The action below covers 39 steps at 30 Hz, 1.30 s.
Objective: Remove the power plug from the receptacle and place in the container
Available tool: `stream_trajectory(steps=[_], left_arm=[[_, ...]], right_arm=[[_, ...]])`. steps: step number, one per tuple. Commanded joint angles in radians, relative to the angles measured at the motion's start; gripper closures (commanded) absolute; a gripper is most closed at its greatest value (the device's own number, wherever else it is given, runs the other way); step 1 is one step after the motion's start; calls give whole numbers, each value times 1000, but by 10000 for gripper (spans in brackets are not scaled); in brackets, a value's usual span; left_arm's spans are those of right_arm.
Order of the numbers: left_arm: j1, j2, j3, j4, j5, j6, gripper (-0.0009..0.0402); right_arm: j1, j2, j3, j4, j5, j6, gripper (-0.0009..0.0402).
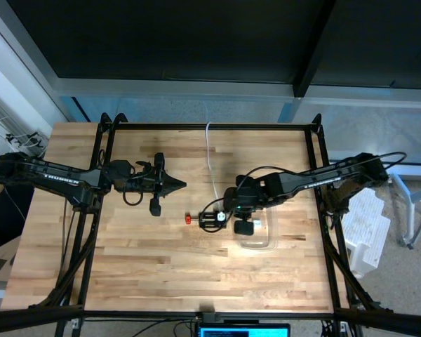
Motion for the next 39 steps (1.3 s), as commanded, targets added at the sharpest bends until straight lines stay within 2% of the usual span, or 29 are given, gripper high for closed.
stream_trajectory(steps=[1, 3, 10, 13, 15, 16, 19, 20, 28, 39], left_arm=[[0, 0, 0, 0, 0, 0, 393], [0, 0, 0, 0, 0, 0, 393], [0, 0, 0, 0, 0, 0, 393], [0, 0, 0, 0, 0, 0, 393], [0, 0, 0, 0, 0, 0, 393], [0, 0, 0, 0, 0, 0, 393], [0, 0, 0, 0, 0, 0, 393], [0, 0, 0, 1, 0, 0, 393], [0, 0, 0, 0, 0, 0, 393], [0, 0, 0, 0, 0, 0, 393]], right_arm=[[7, -47, -64, 2, 9, 3, 393], [16, -76, -103, 1, 23, 3, 393], [31, -145, -217, 18, 25, 7, 393], [41, -156, -248, 22, 51, 21, 389], [49, -156, -261, 24, 51, 22, 379], [53, -156, -269, 27, 54, 27, 373], [68, -156, -296, 35, 97, 55, 350], [71, -156, -303, 35, 100, 56, 342], [78, -151, -314, 45, 100, 78, 287], [81, -200, -308, 22, 99, 80, 177]])
